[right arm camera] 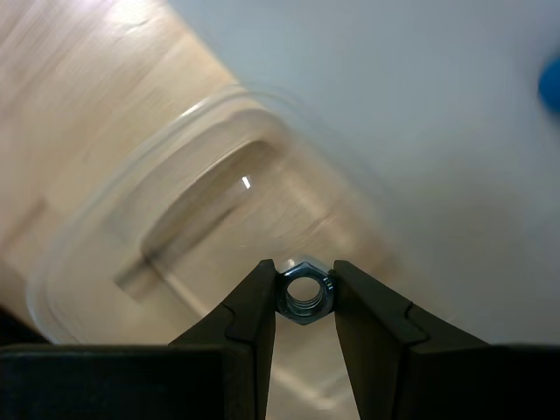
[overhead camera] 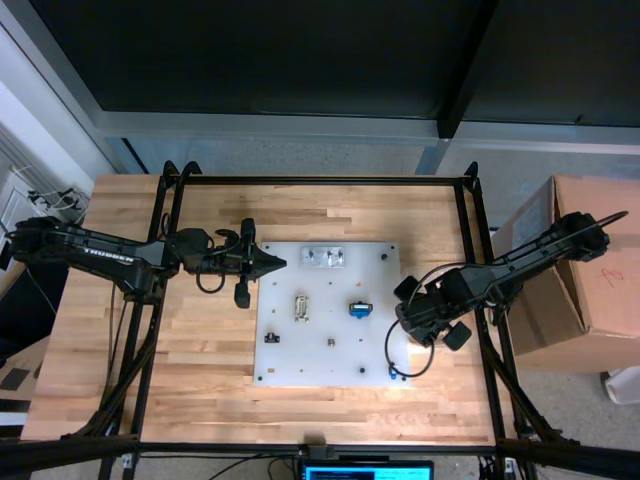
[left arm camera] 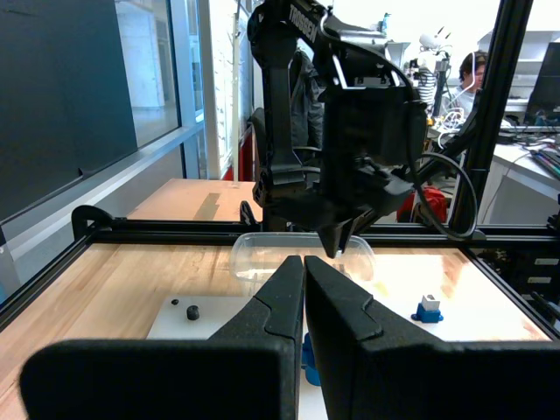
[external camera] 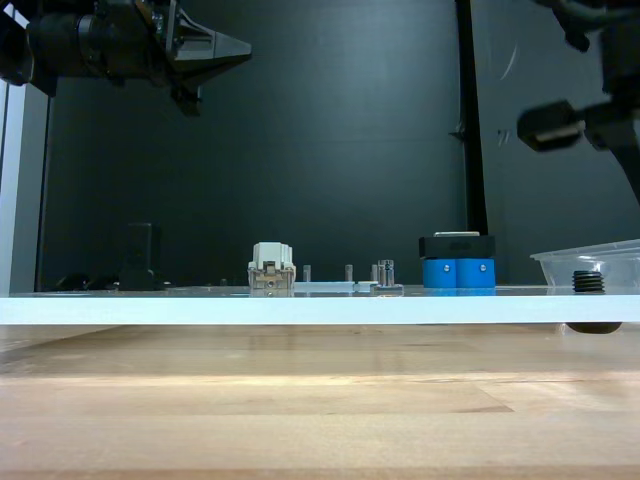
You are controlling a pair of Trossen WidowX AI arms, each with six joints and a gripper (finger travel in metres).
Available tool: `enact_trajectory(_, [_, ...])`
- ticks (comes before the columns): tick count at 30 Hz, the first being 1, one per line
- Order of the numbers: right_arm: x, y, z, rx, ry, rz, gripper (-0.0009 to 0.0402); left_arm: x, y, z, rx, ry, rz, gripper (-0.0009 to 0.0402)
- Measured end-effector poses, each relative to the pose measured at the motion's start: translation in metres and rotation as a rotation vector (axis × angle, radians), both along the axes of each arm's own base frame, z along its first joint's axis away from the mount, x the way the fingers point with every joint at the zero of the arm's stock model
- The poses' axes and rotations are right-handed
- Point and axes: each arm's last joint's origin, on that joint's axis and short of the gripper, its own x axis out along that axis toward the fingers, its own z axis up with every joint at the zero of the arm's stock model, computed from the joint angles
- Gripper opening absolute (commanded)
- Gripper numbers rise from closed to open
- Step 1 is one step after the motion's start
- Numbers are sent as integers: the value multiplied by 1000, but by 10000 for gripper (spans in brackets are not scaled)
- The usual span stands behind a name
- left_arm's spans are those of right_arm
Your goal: Pick the M12 nut and place it on its threads and fasten
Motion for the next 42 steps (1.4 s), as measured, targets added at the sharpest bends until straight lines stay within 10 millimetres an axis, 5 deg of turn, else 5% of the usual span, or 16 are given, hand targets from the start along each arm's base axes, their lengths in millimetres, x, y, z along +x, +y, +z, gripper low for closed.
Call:
enact_trajectory(11, [33, 26, 20, -57, -48, 670, 9, 0, 0, 0, 0, 0, 0, 0])
enact_trajectory(17, [62, 41, 22, -72, -56, 817, 9, 0, 0, 0, 0, 0, 0, 0])
enact_trajectory(26, [98, 64, 13, 86, -46, 839, 9, 0, 0, 0, 0, 0, 0, 0])
enact_trajectory(42, [135, 82, -7, 67, -48, 794, 9, 0, 0, 0, 0, 0, 0, 0])
